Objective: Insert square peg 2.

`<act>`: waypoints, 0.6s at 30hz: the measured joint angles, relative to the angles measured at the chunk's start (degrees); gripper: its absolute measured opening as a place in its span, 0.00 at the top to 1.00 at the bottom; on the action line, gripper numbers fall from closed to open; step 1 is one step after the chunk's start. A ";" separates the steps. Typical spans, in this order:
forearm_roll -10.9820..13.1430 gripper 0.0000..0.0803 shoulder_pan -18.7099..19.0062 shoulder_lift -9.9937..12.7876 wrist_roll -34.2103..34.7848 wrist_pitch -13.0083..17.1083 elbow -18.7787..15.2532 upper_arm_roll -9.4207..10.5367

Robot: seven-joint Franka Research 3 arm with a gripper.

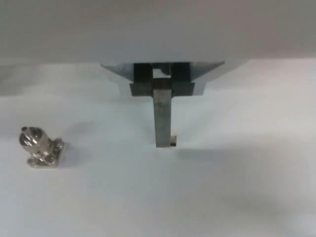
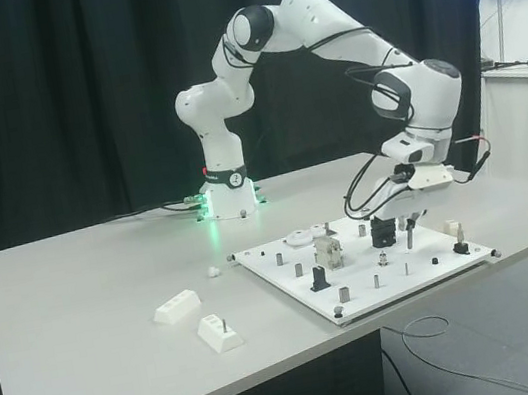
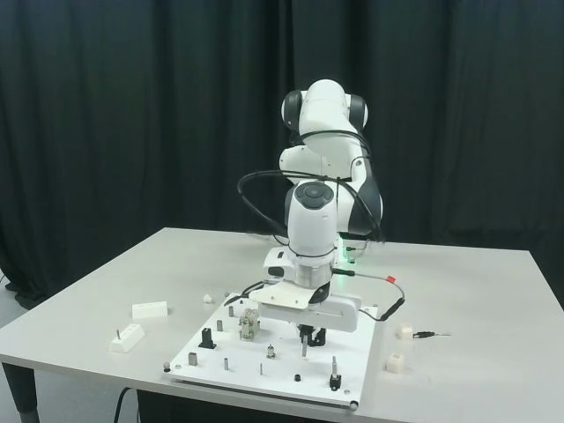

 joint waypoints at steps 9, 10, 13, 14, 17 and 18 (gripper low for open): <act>-0.26 0.91 0.00 -0.03 0.10 -2.90 2.39 -0.04; -0.35 0.91 0.00 -0.03 0.22 -3.12 2.60 -0.04; -0.51 0.91 0.00 -0.03 0.75 -3.62 3.08 -0.04; -0.53 0.91 0.00 -0.03 0.91 -3.74 3.20 -0.04; -0.59 0.91 0.01 -0.06 1.15 -3.91 3.45 -0.04; -0.61 0.91 0.01 -0.08 1.18 -3.93 3.50 -0.04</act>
